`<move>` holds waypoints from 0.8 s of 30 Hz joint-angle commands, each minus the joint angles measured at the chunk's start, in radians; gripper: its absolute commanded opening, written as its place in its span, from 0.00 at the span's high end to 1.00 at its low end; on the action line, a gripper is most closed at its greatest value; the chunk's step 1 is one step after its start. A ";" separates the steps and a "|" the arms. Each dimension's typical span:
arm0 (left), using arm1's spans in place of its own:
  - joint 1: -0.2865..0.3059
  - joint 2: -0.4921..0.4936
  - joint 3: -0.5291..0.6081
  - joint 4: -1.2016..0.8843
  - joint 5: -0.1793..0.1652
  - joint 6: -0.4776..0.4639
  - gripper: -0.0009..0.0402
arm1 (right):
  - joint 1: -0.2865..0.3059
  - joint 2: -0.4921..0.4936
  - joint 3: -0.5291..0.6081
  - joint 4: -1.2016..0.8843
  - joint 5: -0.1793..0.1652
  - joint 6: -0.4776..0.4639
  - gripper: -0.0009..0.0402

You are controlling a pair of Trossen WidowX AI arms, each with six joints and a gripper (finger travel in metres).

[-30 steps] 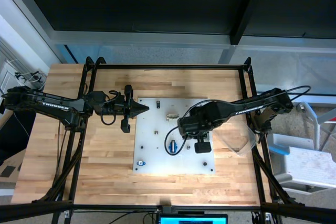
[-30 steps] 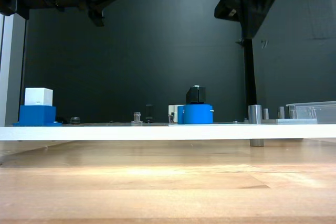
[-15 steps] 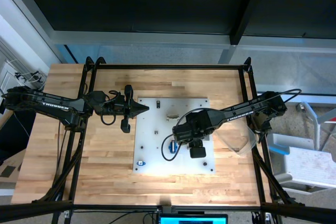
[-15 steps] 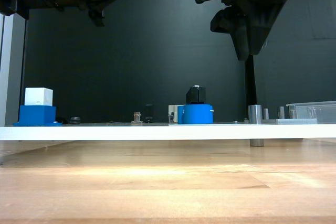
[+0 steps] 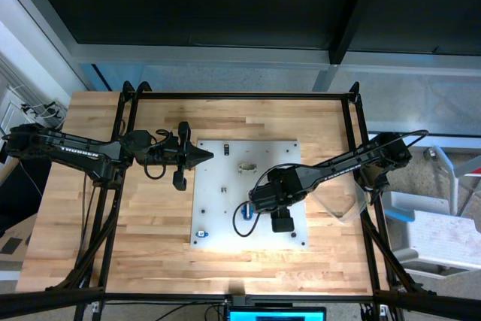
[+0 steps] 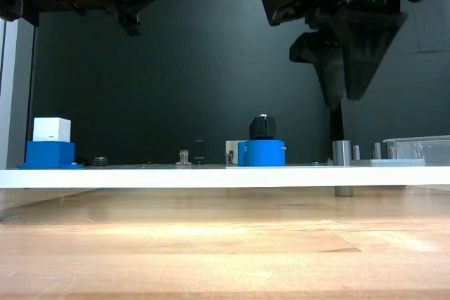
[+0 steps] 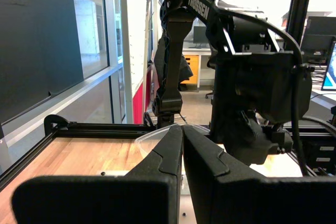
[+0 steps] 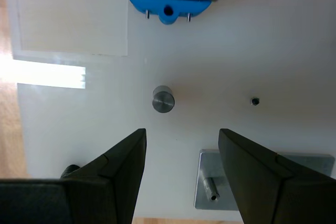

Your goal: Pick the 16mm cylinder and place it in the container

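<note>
Over the table's white board, the right gripper is hanging with fingers apart, the cylinder standing just beyond their tips. Centring over it before lowering is looking wise. The left gripper is hanging pinched together at the board's left, and the tub is sitting beside its right edge.

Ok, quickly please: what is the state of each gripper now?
Left gripper: shut, holding nothing, raised by the white board's left edge.
Right gripper: open, empty, above the board near the 16mm cylinder.
</note>
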 commanded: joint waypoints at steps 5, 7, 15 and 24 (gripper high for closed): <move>0.000 0.000 0.000 0.000 0.000 0.000 0.98 | 0.007 0.015 -0.022 0.037 0.002 0.015 0.51; 0.000 0.000 0.000 0.000 0.000 0.000 0.98 | 0.008 0.026 -0.022 0.040 0.002 0.014 0.51; 0.000 0.000 0.000 0.000 0.000 0.000 0.98 | 0.012 0.066 -0.024 0.083 0.005 0.014 0.51; 0.000 0.000 0.000 0.000 0.000 0.000 0.98 | 0.013 0.098 -0.025 0.100 0.011 0.008 0.51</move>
